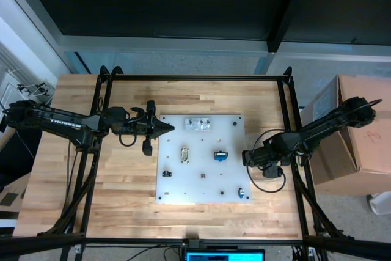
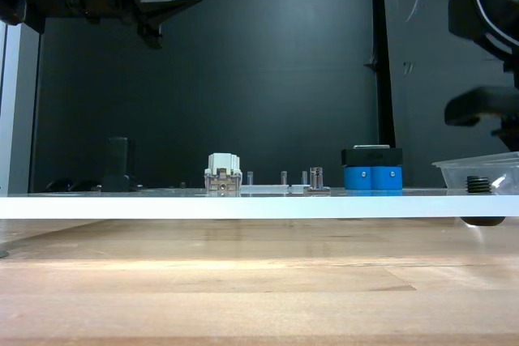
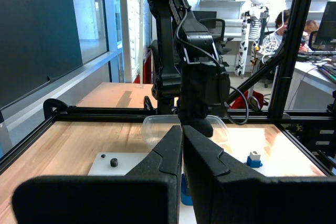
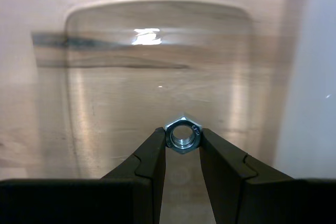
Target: Pick the M12 nut and place it on its threads and fasten
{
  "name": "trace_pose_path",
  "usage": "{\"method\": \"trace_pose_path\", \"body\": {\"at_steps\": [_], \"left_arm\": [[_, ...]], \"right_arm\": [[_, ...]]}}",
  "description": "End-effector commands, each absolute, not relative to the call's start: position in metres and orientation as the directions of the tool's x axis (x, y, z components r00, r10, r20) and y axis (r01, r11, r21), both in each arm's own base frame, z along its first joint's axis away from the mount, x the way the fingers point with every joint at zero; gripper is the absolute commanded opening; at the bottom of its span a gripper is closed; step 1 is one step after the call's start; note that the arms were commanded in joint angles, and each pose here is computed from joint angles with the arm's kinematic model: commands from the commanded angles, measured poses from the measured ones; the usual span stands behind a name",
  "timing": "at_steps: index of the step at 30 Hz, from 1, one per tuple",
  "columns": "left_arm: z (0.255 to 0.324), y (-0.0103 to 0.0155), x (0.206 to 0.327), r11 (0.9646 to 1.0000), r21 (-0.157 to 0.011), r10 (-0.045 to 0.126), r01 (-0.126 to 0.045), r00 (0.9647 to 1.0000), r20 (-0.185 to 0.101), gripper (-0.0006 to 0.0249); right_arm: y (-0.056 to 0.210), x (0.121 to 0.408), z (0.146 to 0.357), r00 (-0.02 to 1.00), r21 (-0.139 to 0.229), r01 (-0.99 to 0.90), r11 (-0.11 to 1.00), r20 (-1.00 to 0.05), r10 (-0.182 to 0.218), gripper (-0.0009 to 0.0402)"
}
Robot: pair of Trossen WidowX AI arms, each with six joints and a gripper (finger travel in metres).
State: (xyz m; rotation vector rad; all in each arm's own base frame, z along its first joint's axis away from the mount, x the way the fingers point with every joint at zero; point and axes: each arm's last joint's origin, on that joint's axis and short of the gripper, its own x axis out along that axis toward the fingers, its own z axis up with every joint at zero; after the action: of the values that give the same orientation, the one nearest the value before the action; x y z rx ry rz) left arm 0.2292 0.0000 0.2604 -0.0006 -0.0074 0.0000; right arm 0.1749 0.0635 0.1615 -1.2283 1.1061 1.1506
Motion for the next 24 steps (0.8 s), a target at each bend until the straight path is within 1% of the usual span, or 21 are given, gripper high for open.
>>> {"method": "trace_pose_path", "body": {"at_steps": [1, 4, 8, 11, 18, 24], "left_arm": [[0.2605, 0.0000, 0.229, 1.0000, -0.001, 0.000, 0.000, 1.0000, 0.008, 0.0000], [0.2605, 0.0000, 0.229, 1.0000, -0.001, 0.000, 0.000, 1.0000, 0.008, 0.0000], [0.2605, 0.0000, 0.229, 1.0000, 0.000, 0.000, 0.000, 1.0000, 0.008, 0.0000], [0.2605, 0.0000, 0.229, 1.0000, -0.001, 0.000, 0.000, 1.0000, 0.008, 0.0000], [0.2605, 0.0000, 0.229, 1.0000, -0.001, 0.000, 0.000, 1.0000, 0.008, 0.0000], [0.2605, 0.0000, 0.229, 1.0000, -0.001, 0.000, 0.000, 1.0000, 0.008, 0.0000]], "right_arm": [[0.064, 0.176, 0.174, 0.102, -0.099, -0.993, 0.067, -0.994, 0.038, 0.0029], [0.065, 0.179, 0.187, 0.096, -0.089, -0.984, 0.152, -0.995, 0.036, 0.0026], [0.067, 0.184, 0.204, 0.109, -0.090, -0.943, 0.319, -0.993, 0.041, 0.0021], [0.069, 0.190, 0.215, 0.113, -0.089, -0.923, 0.374, -0.993, 0.045, 0.0016], [0.085, 0.212, 0.232, 0.104, -0.081, -0.933, 0.349, -0.994, 0.045, 0.0011], [0.105, 0.240, 0.236, 0.098, -0.084, -0.954, 0.289, -0.995, 0.035, 0.0012]]}}
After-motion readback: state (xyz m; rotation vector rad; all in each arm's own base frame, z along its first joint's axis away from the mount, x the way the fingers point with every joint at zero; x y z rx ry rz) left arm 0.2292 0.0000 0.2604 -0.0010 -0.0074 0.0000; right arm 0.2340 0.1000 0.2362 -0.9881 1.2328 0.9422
